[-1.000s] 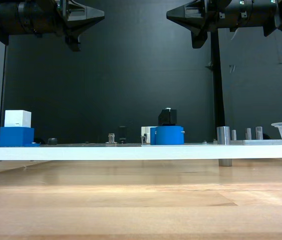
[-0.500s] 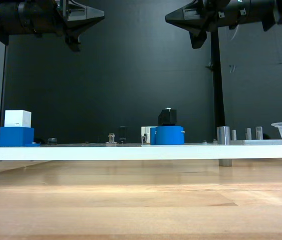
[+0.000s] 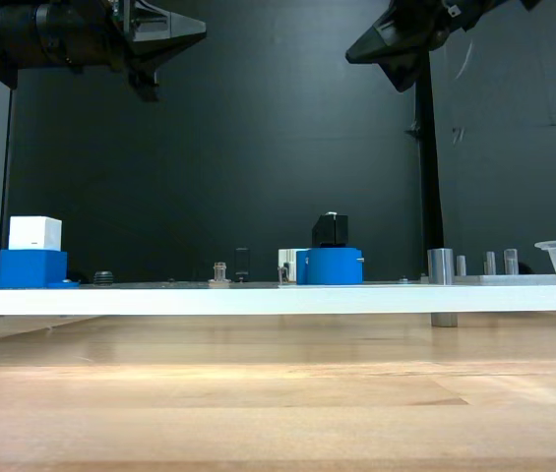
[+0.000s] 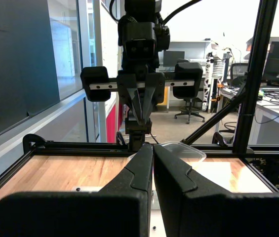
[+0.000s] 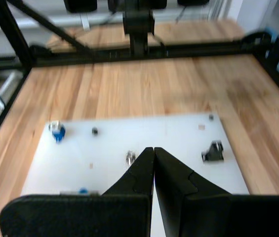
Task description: Pick the 16mm cylinder and place it in the container
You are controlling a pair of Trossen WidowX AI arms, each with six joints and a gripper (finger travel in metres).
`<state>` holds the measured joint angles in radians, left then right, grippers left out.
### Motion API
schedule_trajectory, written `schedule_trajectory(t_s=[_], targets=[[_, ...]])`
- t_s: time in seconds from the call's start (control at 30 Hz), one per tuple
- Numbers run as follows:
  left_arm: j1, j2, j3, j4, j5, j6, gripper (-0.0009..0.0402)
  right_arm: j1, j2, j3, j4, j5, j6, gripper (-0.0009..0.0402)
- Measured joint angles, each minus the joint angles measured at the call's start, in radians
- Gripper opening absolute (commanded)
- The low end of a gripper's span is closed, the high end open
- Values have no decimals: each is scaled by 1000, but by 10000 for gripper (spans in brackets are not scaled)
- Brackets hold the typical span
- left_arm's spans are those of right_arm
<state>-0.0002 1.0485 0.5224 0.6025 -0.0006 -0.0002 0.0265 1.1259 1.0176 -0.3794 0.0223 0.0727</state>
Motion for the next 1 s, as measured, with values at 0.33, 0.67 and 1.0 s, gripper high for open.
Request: schedule_trajectory(t_s=[0.33, 0.67, 1.0], targets=[[0, 0, 0, 0, 0, 0, 0, 3, 79, 193, -330, -26, 0, 0], [0, 0, 0, 0, 0, 0, 0, 19, 232, 389, -599, -25, 49, 0], [0, 0, 0, 0, 0, 0, 0, 83, 338, 465, -711, -24, 80, 0]])
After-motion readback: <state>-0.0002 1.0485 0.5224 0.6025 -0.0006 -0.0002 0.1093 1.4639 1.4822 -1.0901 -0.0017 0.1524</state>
